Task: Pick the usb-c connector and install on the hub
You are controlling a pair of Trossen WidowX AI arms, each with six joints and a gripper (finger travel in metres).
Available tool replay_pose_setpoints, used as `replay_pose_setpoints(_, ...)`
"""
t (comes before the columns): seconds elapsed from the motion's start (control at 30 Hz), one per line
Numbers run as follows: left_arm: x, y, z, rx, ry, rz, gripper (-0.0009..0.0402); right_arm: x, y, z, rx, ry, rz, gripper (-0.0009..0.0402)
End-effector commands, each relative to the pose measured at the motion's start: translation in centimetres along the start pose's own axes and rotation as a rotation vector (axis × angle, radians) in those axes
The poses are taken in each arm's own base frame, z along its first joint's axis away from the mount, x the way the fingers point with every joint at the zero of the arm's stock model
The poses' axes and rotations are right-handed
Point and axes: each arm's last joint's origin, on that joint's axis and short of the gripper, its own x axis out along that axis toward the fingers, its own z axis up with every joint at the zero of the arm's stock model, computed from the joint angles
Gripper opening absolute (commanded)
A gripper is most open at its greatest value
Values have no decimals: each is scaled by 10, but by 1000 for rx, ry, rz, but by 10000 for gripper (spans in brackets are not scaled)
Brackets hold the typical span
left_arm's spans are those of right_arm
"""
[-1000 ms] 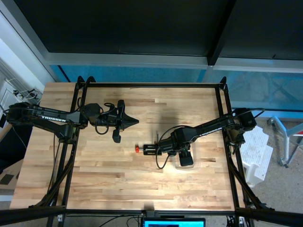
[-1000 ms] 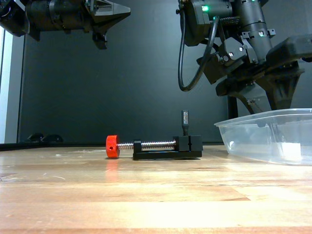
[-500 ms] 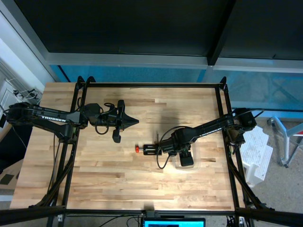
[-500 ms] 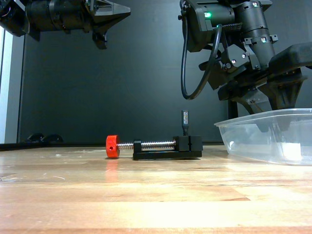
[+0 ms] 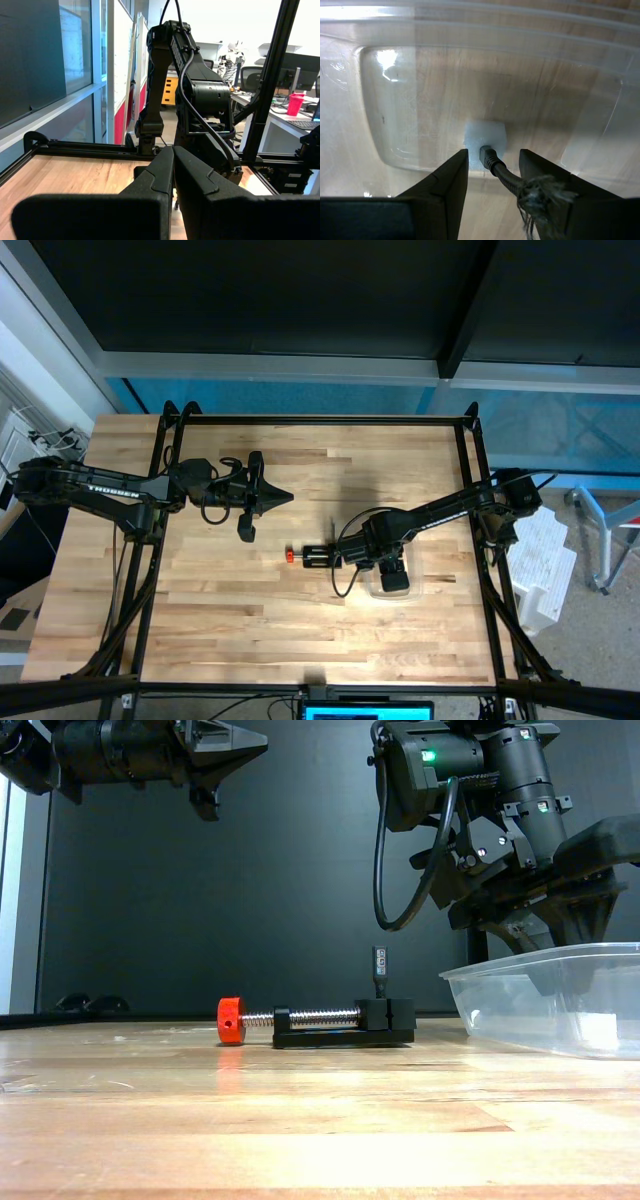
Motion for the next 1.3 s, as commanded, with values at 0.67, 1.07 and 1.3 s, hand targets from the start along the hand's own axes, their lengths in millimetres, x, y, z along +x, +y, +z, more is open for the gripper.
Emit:
replay_pose_setpoints(0.67,0,0,0,0,0,0,0,1,0,0,9,1,-1,-1)
replay_pose_setpoints(1.07,0,0,0,0,0,0,0,-1,0,-1,10,-7,0,0)
replay_pose_setpoints(1.3,0,0,0,0,0,0,0,-20,-2,-11,21,-70,-21,0)
